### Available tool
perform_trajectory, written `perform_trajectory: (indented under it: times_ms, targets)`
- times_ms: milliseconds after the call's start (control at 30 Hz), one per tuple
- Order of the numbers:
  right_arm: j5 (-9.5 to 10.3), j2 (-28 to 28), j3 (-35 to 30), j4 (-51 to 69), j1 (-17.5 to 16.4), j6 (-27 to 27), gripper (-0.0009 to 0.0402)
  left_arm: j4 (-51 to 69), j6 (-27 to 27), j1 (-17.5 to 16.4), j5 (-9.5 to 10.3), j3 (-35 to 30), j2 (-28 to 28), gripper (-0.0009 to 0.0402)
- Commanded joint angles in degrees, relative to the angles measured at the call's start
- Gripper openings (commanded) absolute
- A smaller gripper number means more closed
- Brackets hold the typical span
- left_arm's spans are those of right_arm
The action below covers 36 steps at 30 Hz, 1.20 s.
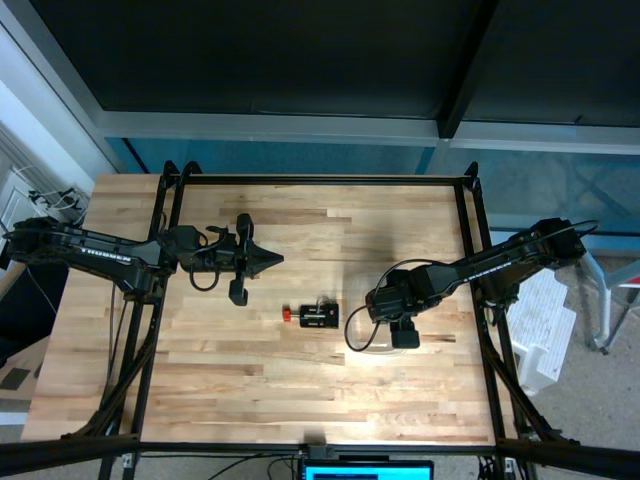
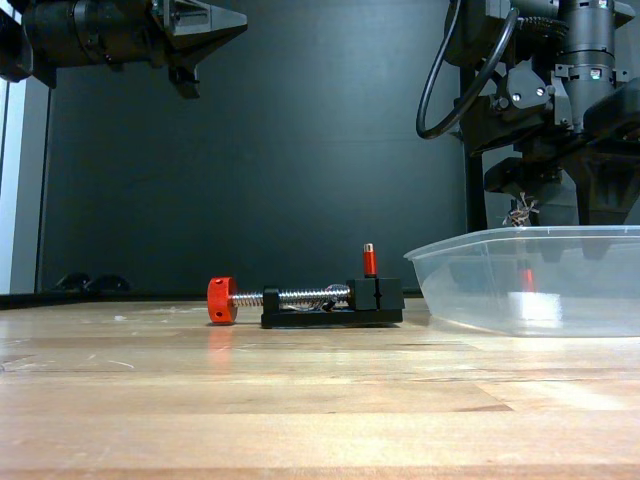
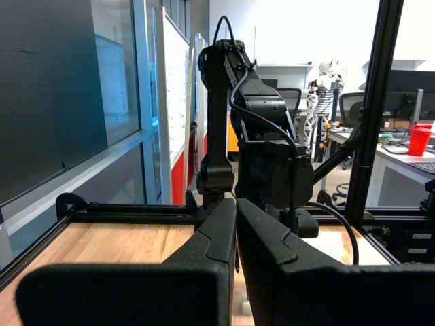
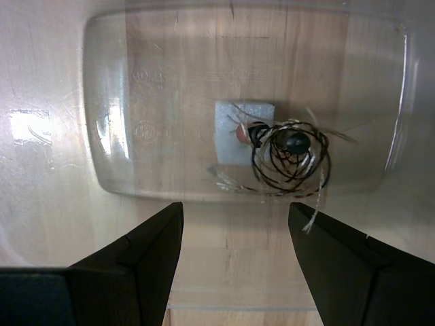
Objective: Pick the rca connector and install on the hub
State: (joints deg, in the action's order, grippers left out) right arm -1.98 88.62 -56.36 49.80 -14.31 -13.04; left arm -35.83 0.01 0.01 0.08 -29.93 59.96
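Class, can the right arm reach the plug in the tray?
Likely yes: right gripper hangs open over the uncovered tray, plug directly below. Left gripper sits shut, high at left.

Black hub (image 1: 320, 318) with red knob (image 1: 286, 314), clear tray (image 2: 470, 290), pale striped wood table (image 1: 250, 390).

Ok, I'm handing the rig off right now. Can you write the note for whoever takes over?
Left gripper: shut, empty, held high over the table's left side, away from the work.
Right gripper: open, empty, hovering above the clear tray and pointing down into it.
Rca connector: lying in the tray, in a coil of thin wire at the edge of a white square piece. Not gripped.
Hub: on the table left of the tray, with its red knob at the far end from the tray.
Done: right gripper lined up over the tray.
Left: descend, grasp the connector, carry it over and install it on the hub.
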Motion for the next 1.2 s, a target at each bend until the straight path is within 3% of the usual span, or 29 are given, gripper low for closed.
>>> perform_trajectory:
  times_ms: [33, 967, 1200]
  targets:
    - [0.00, 0.0, 0.0, 0.0, 0.0, 0.0, 0.0216, 0.0, 0.0, 0.0, -0.02, 0.0, 0.0, 0.0000]
    - [0.02, 0.0, 0.0, 0.0, -0.2, -0.1, 0.0216, 0.0, 0.0, 0.0, -0.02, 0.0, 0.0, 0.0000]
    - [0.31, 0.0, -0.4, 0.0, -0.2, -5.3, 0.0216, 0.0, 0.0, 0.0, -0.02, 0.0, 0.0, 0.0000]
